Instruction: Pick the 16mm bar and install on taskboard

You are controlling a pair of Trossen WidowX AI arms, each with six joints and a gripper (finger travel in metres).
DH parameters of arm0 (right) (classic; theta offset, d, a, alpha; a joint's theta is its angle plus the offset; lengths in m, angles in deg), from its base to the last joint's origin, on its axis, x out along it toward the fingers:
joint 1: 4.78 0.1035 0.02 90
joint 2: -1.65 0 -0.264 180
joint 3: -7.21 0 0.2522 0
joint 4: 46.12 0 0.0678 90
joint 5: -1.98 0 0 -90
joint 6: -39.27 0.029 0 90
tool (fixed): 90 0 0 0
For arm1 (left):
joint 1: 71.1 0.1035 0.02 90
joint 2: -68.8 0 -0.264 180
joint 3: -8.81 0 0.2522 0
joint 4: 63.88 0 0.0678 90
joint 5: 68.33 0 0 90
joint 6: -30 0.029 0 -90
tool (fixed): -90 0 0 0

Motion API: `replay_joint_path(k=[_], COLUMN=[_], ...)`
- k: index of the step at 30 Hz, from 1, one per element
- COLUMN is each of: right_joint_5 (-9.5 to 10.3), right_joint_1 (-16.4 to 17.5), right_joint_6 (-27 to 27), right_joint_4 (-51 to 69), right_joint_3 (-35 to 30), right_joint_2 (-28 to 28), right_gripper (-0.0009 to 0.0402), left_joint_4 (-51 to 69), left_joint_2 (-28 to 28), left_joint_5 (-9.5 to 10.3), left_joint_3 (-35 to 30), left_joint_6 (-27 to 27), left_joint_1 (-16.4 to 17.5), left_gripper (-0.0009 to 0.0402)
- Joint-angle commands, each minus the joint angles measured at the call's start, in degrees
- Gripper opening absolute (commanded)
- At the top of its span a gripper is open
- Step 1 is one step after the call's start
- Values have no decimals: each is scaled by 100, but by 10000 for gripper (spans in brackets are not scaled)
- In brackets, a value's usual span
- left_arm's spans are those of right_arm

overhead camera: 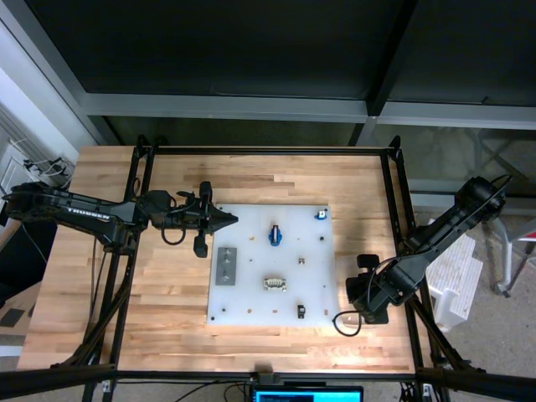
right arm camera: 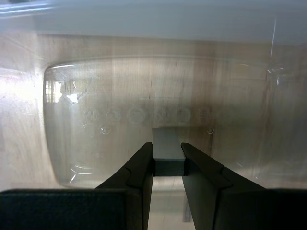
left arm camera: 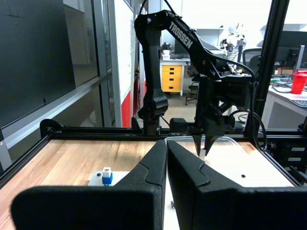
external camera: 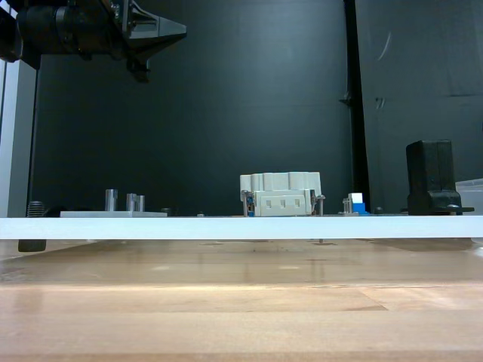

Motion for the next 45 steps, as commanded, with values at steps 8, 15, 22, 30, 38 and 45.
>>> replay_joint_path(k=[8, 15, 22, 30, 38, 45], right_joint_5=[-2, -11, -9, -7, -9, -48], right_joint_1=[-17, -42, -55, -197, -404, -479], right_joint_6=[2, 0, 0, 4, 2, -15], right_joint_4=[693, 1530, 1692, 1670, 1690, 1692], right_joint_3=[-715, -1357, -1456, -1746, -2422, -2920], right_joint_2=[199, 212, 212, -111, -789, -1344], right_gripper=[2, 2, 2, 2, 2, 2], left_joint_4=[0, 0, 0, -2, 0, 0], left_joint_2=[0, 0, 0, 0, 0, 0], left_joint_5=[-2, -2, -2, -2, -2, -2], left_joint_3=[-2, -2, -2, -2, -2, -2], left_joint_6=[2, 2, 2, 2, 2, 2], left_joint_1=[0, 0, 2, 2, 2, 2], left_gripper=[0, 0, 0, 0, 0, 0])
